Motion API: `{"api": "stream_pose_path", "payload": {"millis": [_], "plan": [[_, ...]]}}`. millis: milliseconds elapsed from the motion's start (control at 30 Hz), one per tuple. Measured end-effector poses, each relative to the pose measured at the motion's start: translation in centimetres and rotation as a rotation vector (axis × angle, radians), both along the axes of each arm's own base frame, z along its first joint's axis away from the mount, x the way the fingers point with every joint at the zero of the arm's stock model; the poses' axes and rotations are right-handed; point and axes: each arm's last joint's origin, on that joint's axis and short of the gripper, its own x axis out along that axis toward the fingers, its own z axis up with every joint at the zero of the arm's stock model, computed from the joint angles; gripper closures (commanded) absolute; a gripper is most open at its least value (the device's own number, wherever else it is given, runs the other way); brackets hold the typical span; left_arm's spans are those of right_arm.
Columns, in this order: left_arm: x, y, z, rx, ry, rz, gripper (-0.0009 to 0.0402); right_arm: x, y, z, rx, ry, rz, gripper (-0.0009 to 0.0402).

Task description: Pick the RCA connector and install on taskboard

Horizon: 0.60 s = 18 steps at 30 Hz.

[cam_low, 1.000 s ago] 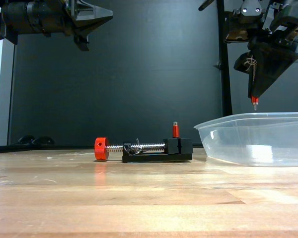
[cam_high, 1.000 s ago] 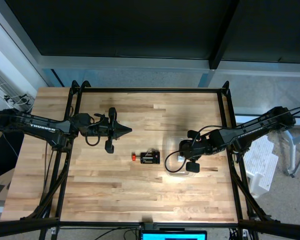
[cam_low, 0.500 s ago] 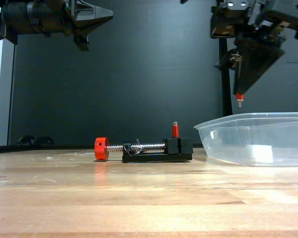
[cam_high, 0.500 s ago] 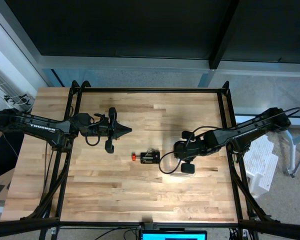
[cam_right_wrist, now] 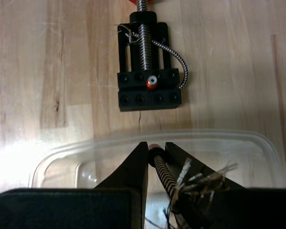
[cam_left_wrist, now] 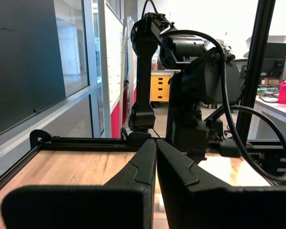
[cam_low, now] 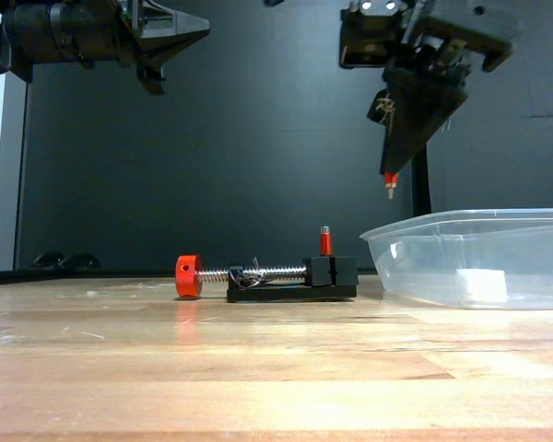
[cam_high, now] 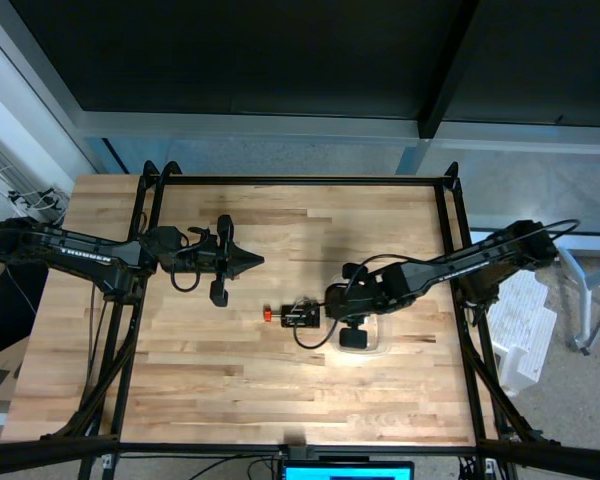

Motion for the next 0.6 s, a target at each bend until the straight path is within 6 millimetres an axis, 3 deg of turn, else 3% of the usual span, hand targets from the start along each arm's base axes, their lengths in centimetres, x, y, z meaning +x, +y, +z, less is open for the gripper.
{"api": "stream_pose_path", "payload": {"millis": [600], "plan": [[0.0, 0.0, 0.0, 0.0, 0.0, 0.0, 0.0393, 4.3, -0.5, -0.9, -0.019, 0.011, -0.005, 0.0393]]}}
